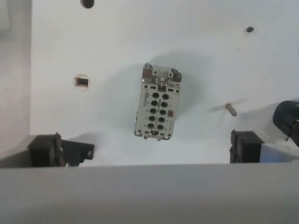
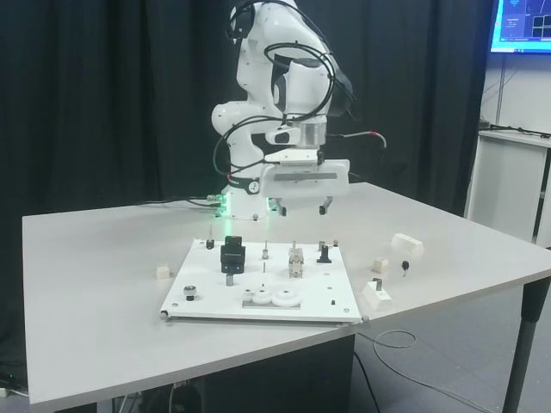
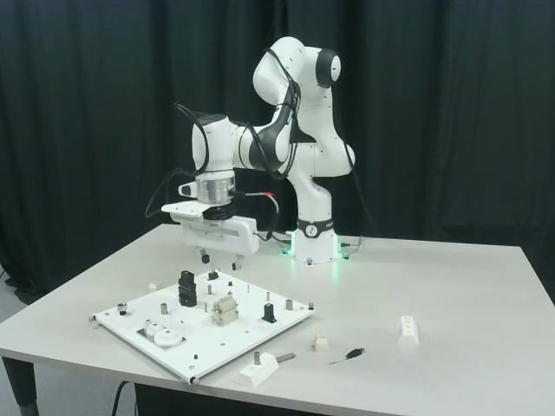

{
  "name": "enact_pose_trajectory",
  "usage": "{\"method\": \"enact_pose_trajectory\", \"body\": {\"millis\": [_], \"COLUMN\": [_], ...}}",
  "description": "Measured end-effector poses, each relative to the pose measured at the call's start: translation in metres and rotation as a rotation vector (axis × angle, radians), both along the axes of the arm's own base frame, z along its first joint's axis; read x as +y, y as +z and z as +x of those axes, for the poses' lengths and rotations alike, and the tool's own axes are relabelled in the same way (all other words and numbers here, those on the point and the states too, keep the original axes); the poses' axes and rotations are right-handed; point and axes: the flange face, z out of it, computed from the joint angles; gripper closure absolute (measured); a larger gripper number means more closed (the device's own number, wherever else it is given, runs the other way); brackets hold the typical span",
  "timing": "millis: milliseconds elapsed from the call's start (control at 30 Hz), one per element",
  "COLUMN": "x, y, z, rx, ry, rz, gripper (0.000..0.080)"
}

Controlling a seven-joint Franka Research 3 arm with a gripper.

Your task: Remove waterproof.

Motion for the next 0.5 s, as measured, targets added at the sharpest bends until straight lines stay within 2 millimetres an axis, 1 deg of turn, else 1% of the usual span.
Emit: {"method": "enact_pose_trajectory", "body": {"millis": [500], "x": [0.0059], "y": [0.0076], "z": [0.0045], "rx": [0.007], "ry": [0.012], "rz": [0.004], "gripper": [0.0003]}}
